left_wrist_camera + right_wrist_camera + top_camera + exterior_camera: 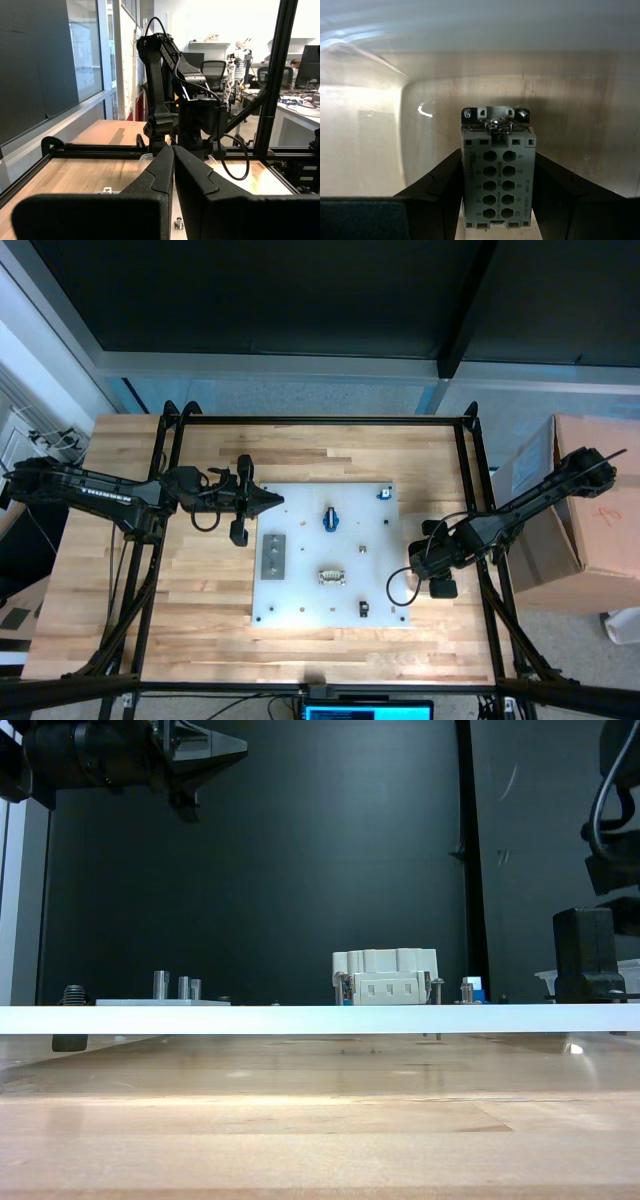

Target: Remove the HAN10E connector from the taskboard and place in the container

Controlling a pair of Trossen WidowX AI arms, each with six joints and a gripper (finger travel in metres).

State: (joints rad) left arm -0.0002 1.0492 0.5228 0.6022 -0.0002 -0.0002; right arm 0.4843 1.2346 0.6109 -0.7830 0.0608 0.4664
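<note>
Connector clamped in right gripper, over clear container beside board's right edge. Best lowered near the floor, then released. Left gripper closed, empty, above board's left edge.

Left hand, right hand at taskboard sides

Robotics lab inside an open-plan office. Wood table caged by a black extrusion frame, white task board on it. Cardboard box at 3 o'clock, laptop screen at 6. Behind: monitors, office chair, glass partition.
</note>
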